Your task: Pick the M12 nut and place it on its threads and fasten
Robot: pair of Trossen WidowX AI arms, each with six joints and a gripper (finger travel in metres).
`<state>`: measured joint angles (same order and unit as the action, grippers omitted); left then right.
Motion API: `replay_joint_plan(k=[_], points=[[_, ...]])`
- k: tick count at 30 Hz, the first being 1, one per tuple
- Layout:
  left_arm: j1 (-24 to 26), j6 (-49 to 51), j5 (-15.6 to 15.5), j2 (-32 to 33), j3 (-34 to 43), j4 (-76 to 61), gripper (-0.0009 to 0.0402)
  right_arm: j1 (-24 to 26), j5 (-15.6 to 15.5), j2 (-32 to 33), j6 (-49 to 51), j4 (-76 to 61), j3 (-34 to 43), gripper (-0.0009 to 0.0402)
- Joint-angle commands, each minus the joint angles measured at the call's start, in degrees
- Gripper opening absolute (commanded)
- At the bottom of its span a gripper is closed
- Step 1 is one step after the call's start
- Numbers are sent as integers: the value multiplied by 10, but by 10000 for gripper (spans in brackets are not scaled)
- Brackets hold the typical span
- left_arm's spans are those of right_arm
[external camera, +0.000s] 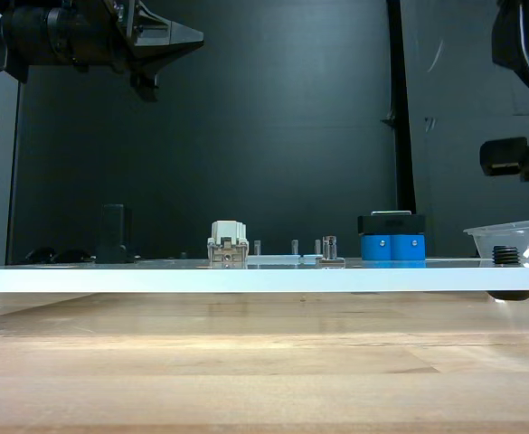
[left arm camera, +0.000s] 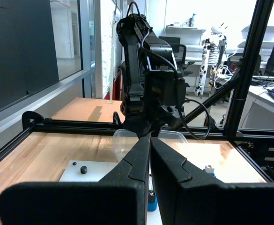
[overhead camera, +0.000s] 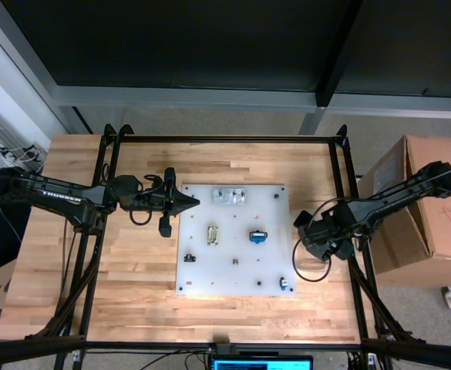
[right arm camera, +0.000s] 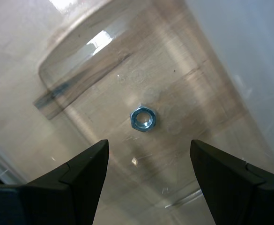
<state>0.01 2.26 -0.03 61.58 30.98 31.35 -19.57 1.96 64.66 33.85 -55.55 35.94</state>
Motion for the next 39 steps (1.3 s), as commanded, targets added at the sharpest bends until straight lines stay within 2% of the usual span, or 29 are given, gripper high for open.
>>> replay_joint_plan(k=[1,11,13,23,39], points=[[0,0,0,0,0,0,0,-1,0,17,2,19,-6,231],[0,0,0,0,0,0,0,-5,-11,72,46,64,-17,206],[0,0,0,0,0,0,0,-5,-20,77,57,68,-19,201],[0,0,0,0,0,0,0,-6,-20,87,57,107,-40,174],[0,0,0,0,0,0,0,-6,-20,86,57,107,-41,60]])
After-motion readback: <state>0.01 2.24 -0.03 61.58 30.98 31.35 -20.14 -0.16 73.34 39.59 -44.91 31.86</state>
